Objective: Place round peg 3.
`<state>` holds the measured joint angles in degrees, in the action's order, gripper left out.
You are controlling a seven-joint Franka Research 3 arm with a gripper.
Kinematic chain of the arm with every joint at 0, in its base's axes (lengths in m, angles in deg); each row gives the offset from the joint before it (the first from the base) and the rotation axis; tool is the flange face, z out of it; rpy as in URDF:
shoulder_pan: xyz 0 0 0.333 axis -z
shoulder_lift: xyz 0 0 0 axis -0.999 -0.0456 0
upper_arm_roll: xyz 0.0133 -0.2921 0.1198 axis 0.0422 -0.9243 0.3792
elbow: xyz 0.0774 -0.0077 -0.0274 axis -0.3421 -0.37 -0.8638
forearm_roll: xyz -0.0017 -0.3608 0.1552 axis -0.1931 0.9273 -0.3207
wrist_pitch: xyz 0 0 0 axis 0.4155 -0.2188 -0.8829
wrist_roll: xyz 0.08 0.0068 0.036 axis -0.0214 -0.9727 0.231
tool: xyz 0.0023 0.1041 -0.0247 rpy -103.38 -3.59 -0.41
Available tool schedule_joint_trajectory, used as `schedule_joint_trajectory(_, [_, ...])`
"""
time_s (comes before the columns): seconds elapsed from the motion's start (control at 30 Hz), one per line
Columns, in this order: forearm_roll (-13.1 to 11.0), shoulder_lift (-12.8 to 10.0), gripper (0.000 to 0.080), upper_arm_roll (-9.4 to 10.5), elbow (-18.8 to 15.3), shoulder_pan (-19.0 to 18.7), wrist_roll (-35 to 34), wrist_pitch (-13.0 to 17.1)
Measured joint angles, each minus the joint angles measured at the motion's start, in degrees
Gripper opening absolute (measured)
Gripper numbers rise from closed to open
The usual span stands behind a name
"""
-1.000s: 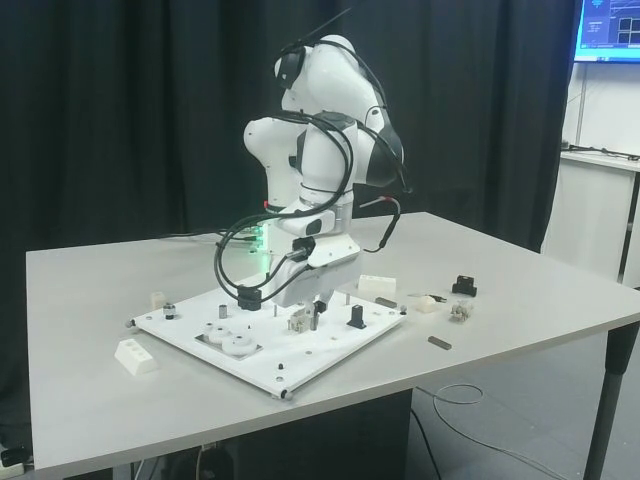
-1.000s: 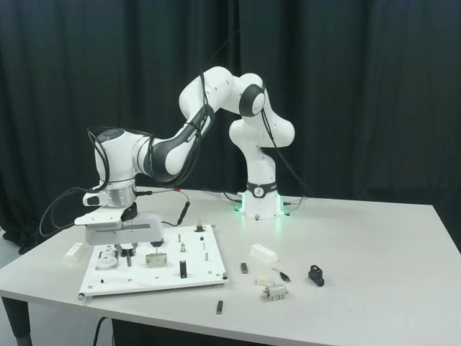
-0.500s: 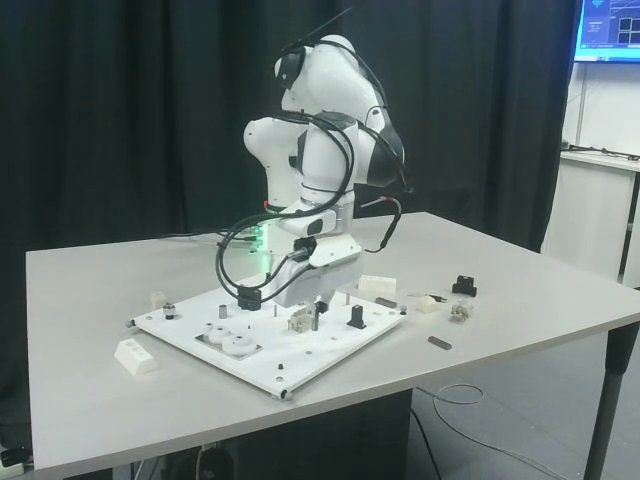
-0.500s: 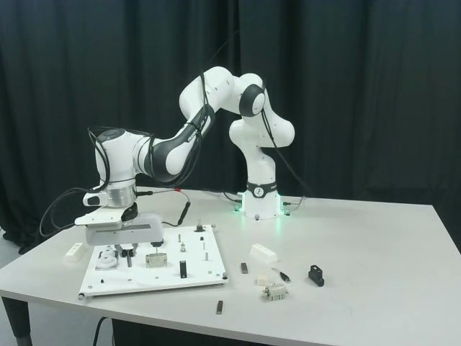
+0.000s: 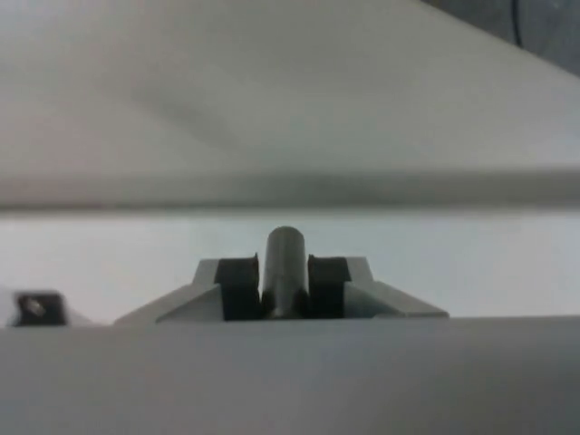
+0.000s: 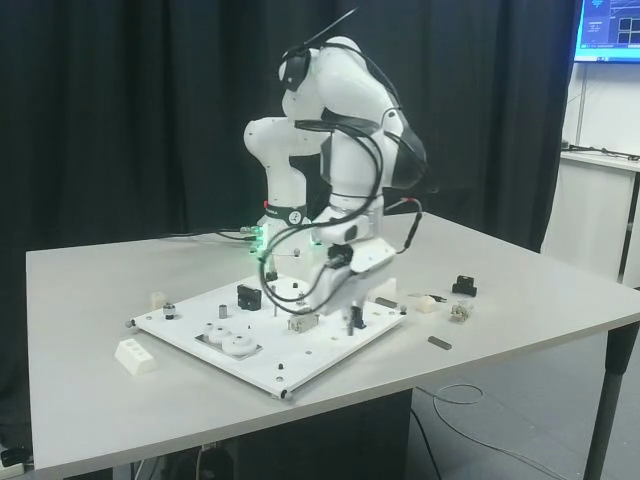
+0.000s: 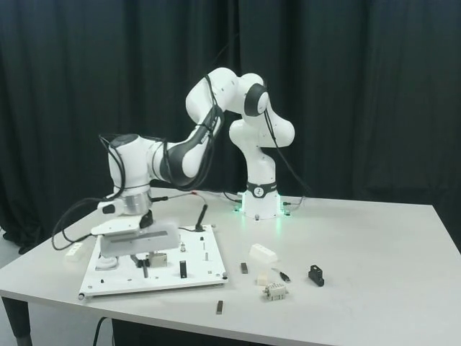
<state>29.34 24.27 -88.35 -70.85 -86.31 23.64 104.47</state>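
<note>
Gripper [image 5: 285,294], clamped on the grey peg [image 5: 285,263], has shifted sideways across the white board [image 7: 209,277] toward its front edge, so placement looks pending.

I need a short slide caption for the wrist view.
Gripper holding a grey round peg above the white board.

Even, diffuse light on grey table [image 7: 374,238]; faint shadows. Black curtain [image 7: 360,86] dim. Green glow at arm base [image 7: 242,210]. Dull sheen on round peg 3 [image 5: 285,263].
</note>
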Motion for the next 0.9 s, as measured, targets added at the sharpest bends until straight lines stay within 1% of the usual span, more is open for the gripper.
schedule_joint_trajectory(0.1, [-0.12,0.0,0.0111,0.85,-0.7,-0.7,0.0,1.0])
schedule_joint_trajectory(0.3, [-0.16,-0.02,0.0111,1.72,-3.03,-2.98,0.0,4.55])
schedule_joint_trajectory(0.5, [-0.16,-0.02,0.0111,1.72,-5.7,-5.51,-0.68,8.68])
schedule_joint_trajectory(0.63, [-0.16,-0.01,0.0111,1.68,-7.17,-6.74,-1.59,10.9])
schedule_joint_trajectory(0.9, [-0.09,0.01,0.0111,1.59,-9.0,-8.03,-3.15,13.37])
